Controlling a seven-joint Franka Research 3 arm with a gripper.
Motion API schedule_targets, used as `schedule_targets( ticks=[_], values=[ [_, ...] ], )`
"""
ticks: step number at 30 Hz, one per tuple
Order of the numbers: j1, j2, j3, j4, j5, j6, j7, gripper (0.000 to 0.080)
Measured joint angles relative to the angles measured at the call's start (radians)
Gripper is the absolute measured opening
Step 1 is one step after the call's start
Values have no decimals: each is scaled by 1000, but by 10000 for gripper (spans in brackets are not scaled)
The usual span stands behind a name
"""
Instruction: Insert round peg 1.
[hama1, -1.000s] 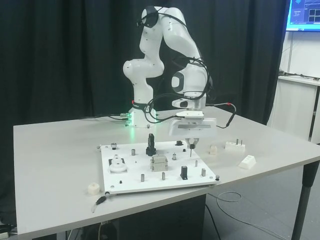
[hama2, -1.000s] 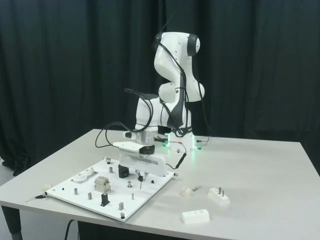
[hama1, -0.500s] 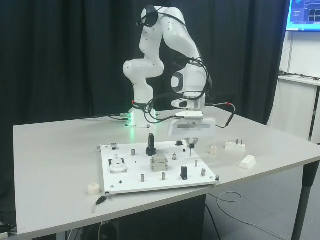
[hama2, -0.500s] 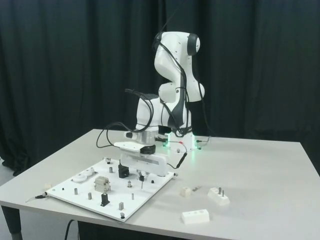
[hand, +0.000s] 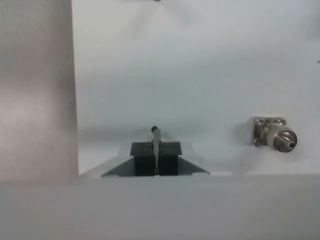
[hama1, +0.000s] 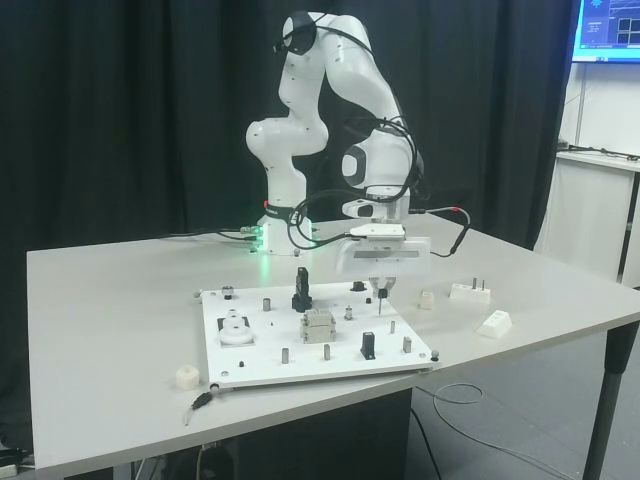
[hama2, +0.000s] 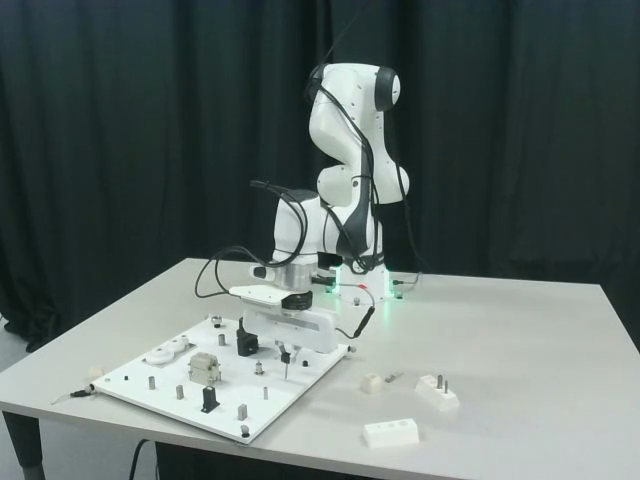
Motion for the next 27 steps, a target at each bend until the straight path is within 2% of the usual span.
schedule_targets(
  ticks=[27],
  values=[
    [0, 1, 0, -8, 19, 11, 0, 15]
  ],
)
